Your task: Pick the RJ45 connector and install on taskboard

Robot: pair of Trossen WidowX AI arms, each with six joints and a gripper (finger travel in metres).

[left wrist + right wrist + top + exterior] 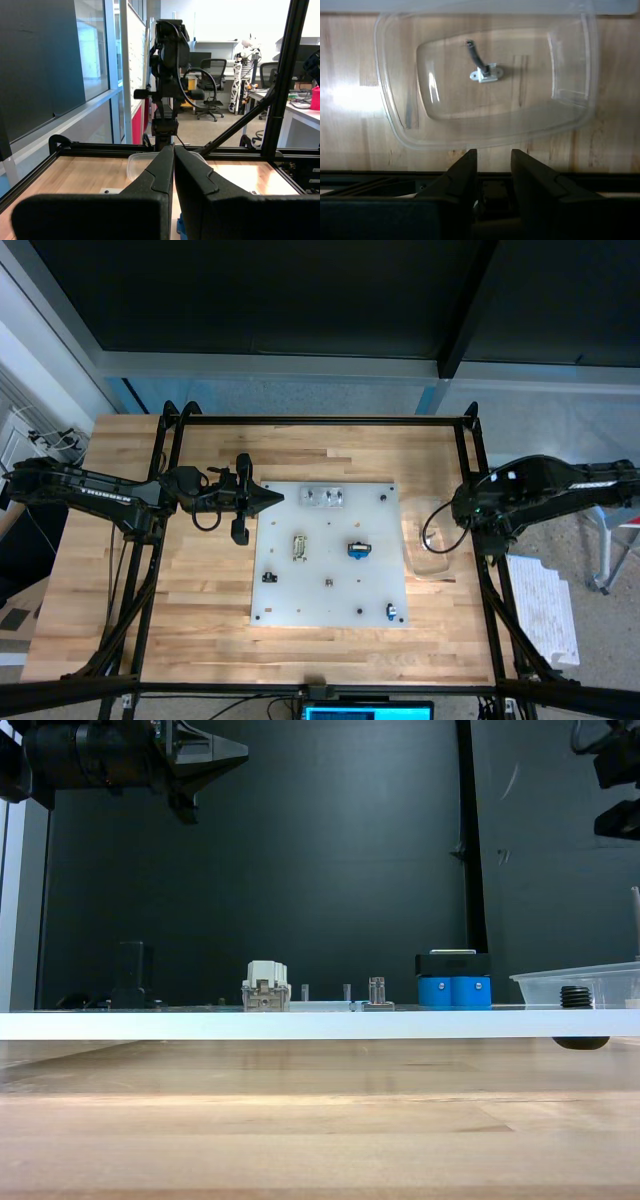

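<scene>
The RJ45 connector, a small whitish plug with a short dark stub, lies inside a clear plastic tray on the wooden table. My right gripper hovers above the tray's edge, open, with nothing between its fingers. In the high view the right gripper sits over the tray, just right of the taskboard. My left gripper hangs shut and empty over the board's far left edge, pointing right. In its own wrist view the left gripper has its fingers pressed together.
On the white board sit a silver-beige socket, a blue socket, another blue fitting and silver parts. A black frame rings the table. The low view shows the blue socket and the tray.
</scene>
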